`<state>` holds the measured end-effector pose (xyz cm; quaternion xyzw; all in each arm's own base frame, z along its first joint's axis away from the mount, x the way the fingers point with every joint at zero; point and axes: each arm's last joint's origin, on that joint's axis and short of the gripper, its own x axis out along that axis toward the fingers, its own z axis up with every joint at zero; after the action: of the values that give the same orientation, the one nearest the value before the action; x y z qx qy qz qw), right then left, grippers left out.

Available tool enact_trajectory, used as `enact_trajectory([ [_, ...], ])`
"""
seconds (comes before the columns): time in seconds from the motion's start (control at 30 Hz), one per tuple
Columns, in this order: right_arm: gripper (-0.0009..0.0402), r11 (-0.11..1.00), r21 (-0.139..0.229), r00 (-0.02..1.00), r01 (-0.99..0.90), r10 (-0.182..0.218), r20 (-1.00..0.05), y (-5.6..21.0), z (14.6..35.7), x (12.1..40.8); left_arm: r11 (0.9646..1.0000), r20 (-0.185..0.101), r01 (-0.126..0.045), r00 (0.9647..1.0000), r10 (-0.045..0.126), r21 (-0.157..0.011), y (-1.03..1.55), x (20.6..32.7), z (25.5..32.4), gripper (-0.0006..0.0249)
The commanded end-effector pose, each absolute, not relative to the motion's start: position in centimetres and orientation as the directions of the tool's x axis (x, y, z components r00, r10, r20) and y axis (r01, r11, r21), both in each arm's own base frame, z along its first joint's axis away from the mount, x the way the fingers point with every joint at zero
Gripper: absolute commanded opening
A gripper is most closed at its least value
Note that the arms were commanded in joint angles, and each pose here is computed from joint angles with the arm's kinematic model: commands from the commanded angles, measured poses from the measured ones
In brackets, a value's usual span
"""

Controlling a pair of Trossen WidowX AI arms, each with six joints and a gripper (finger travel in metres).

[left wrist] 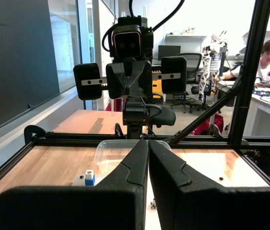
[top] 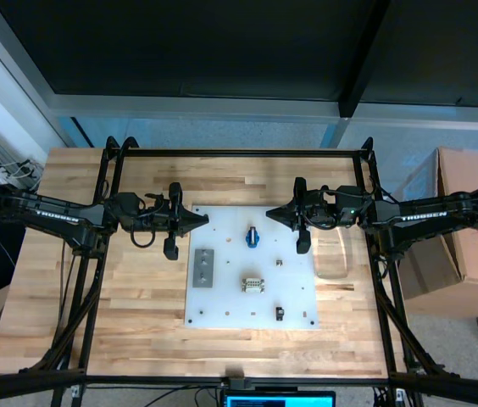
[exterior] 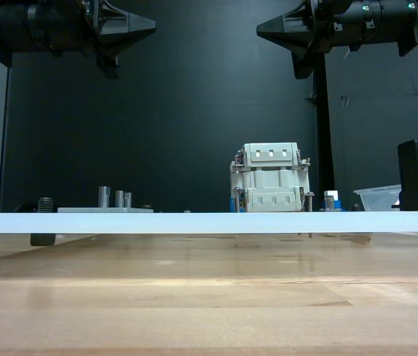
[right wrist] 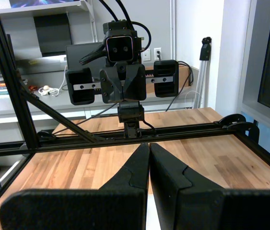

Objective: Remove the HAN10E connector from the taskboard and place in the container

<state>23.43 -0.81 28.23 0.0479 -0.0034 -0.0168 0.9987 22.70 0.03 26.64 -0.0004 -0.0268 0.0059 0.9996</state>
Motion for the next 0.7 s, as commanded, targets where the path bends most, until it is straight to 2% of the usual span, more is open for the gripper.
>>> enact_trajectory([
  [0.03,0.0000,0.995,0.096,0.999,0.034,-0.035,0.006,-0.8,28.2,23.4,0.9999,0.054,-0.012,0.9985,0.012,-0.001,0.03,22.7,26.64,0.0000],
  [0.43,0.0000,0.995,0.097,0.999,0.031,-0.032,0.005,-0.8,28.2,23.4,0.9999,0.054,-0.012,0.9985,0.012,-0.001,0.04,22.7,26.64,0.0000],
  [0.53,0.0000,0.995,0.101,1.000,-0.010,0.010,0.001,-0.6,28.3,23.5,0.9999,0.054,-0.012,0.9985,0.012,-0.001,0.04,22.7,26.64,0.0000],
  [0.63,0.0000,0.994,0.111,0.996,-0.019,0.029,-0.084,-0.2,28.5,23.7,0.9999,0.054,-0.013,0.9985,0.013,-0.001,0.04,22.7,26.64,0.0000],
  [0.7,0.0000,0.994,0.109,0.986,-0.002,0.020,-0.163,0.3,28.7,23.9,0.9999,0.054,-0.012,0.9985,0.012,-0.001,0.03,22.7,26.64,0.0000],
])
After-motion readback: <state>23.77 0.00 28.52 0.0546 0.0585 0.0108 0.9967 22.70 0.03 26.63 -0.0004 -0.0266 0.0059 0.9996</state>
